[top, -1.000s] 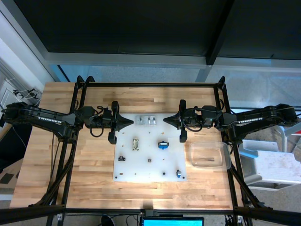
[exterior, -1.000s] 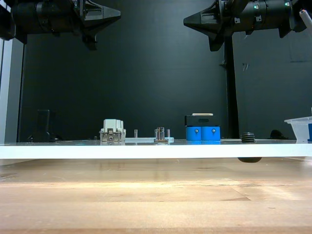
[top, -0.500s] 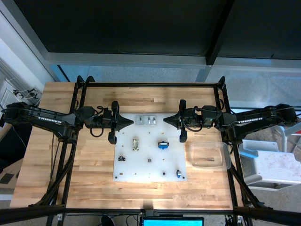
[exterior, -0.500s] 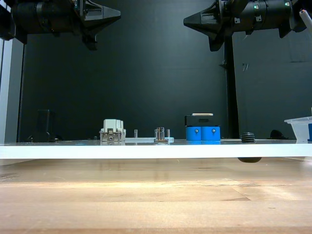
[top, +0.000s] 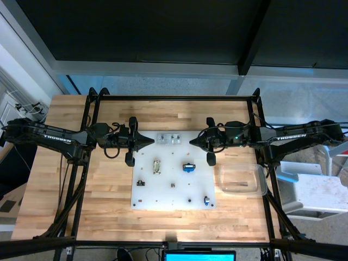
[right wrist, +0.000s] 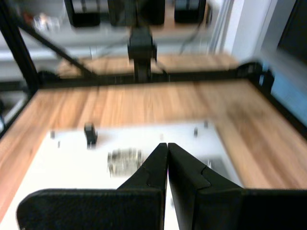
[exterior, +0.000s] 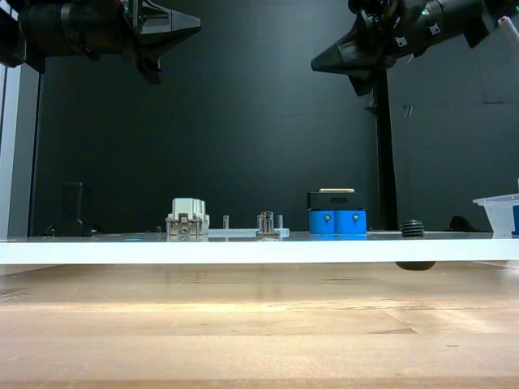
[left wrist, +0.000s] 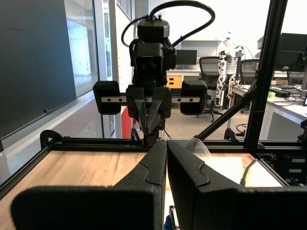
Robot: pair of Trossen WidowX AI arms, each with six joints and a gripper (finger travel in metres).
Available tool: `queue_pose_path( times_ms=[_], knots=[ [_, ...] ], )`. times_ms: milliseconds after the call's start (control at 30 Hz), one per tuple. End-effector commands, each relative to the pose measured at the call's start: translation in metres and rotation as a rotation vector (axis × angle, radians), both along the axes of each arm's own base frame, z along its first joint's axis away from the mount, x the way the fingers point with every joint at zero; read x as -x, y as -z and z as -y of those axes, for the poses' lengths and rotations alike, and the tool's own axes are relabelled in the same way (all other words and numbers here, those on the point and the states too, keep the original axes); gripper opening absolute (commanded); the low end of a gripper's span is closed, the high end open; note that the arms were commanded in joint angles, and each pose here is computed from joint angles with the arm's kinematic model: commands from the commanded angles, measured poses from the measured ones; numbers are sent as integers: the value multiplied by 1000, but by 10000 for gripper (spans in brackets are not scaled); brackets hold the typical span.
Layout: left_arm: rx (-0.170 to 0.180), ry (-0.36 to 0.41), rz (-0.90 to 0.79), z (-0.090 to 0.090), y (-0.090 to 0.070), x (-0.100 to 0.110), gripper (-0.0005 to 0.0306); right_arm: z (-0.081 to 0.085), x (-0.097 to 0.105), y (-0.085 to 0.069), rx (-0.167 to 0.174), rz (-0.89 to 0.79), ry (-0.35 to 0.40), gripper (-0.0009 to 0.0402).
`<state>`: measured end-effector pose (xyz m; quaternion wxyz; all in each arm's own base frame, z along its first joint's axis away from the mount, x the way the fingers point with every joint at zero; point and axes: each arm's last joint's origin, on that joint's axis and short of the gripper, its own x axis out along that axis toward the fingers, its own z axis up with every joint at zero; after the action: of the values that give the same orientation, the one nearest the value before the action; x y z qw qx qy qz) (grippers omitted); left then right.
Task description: Remove the rj45 connector and place it in the container
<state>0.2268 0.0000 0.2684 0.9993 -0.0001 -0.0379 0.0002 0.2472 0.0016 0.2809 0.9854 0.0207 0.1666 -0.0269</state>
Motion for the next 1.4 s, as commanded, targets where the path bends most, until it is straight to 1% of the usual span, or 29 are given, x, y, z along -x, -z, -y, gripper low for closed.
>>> queue_pose_path(
  times_ms=[33, 133, 233, 333, 400, 467, 533, 800, 933, 1033, 1100, 1167, 1367, 1400],
  knots=[
    [0, 0, 1, 0, 0, 0, 0, -4, 0, -5, -16, -117, -6, 0],
    [0, 0, 1, 0, 0, 0, 0, -7, -1, -8, -22, -222, -3, 0],
    [0, 0, 1, 0, 0, 0, 0, -10, -3, -10, -7, -319, 18, 0],
    [0, 0, 0, 0, 0, 0, 0, -14, -5, -12, -13, -397, 20, 0],
    [0, 0, 1, 0, 0, 0, 0, -17, -7, -13, -11, -433, 13, 0],
    [0, 0, 0, 0, 0, 0, 0, -20, -9, -13, -11, -450, 5, 0],
    [0, 0, 1, 0, 0, 0, 0, -23, -9, -13, -19, -451, 0, 0],
    [0, 0, 1, 0, 0, 0, 0, -32, -4, -9, -33, -505, -15, 0],
    [0, 0, 1, 0, 0, 0, 0, -39, -1, -7, -28, -529, -34, 0],
    [0, 0, 0, 0, 0, 0, 0, -45, 2, -5, -25, -555, -26, 0],
    [0, 0, 0, 0, 0, 0, 0, -51, 6, -4, -25, -580, -37, 0],
    [0, 0, 1, 0, 0, 0, 0, -56, 8, -3, -33, -596, -44, 0],
    [0, 0, 0, 0, 0, 0, 0, -73, 18, 0, -32, -638, -23, 0],
    [0, 0, 1, 0, 0, 0, 0, -76, 19, 0, -41, -642, -26, 0]
  ],
)
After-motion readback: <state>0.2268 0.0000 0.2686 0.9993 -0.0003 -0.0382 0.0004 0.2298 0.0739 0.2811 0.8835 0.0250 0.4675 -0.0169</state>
